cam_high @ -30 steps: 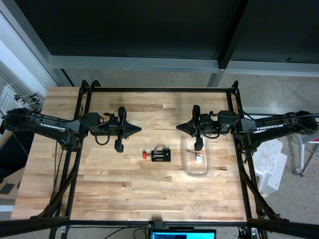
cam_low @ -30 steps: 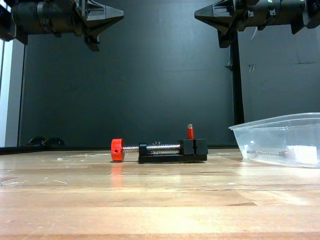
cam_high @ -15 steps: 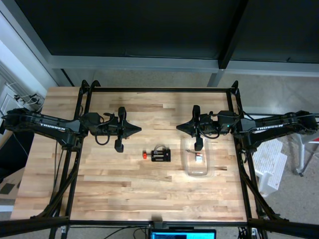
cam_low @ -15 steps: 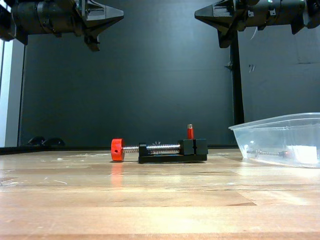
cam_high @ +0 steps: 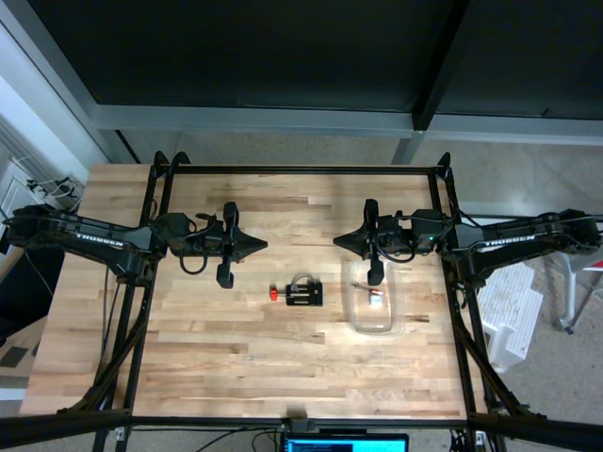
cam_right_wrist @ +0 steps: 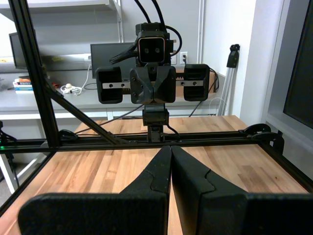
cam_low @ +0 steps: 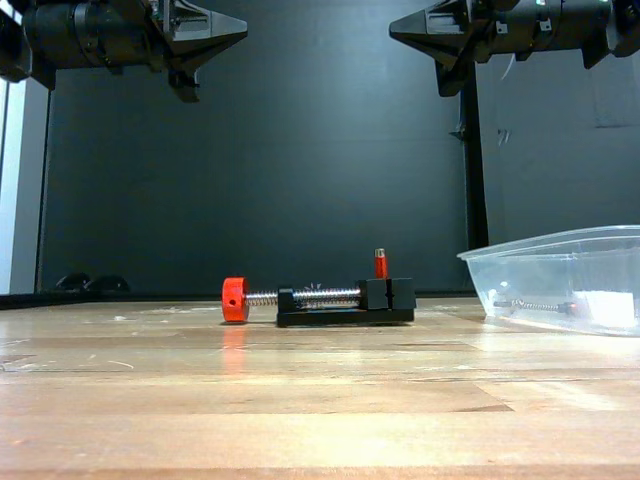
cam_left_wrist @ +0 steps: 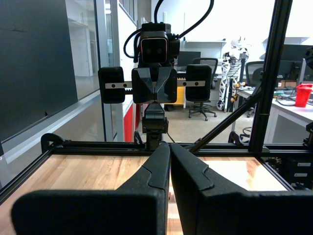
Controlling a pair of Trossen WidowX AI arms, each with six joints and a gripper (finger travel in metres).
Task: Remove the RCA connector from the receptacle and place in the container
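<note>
Nothing has moved: left gripper [cam_high: 260,245] and right gripper [cam_high: 340,241] hang high, jaws pressed together. Plug [cam_low: 535,305] seems already in tray [cam_low: 600,262]; no further move needed.

Pale butcher-block worktop [cam_high: 236,367], fenced by a black metal frame [cam_high: 301,169]. Grey concrete floor [cam_high: 301,146] beyond, under a dark overhead panel [cam_high: 245,47]. Black backdrop [cam_low: 330,150] at worktop height. Farther off, office chairs [cam_left_wrist: 202,110], a glass partition [cam_left_wrist: 83,54], a monitor [cam_right_wrist: 111,55] on a desk [cam_right_wrist: 73,100]. Possibly loose papers [cam_high: 513,315] on the floor's right.
</note>
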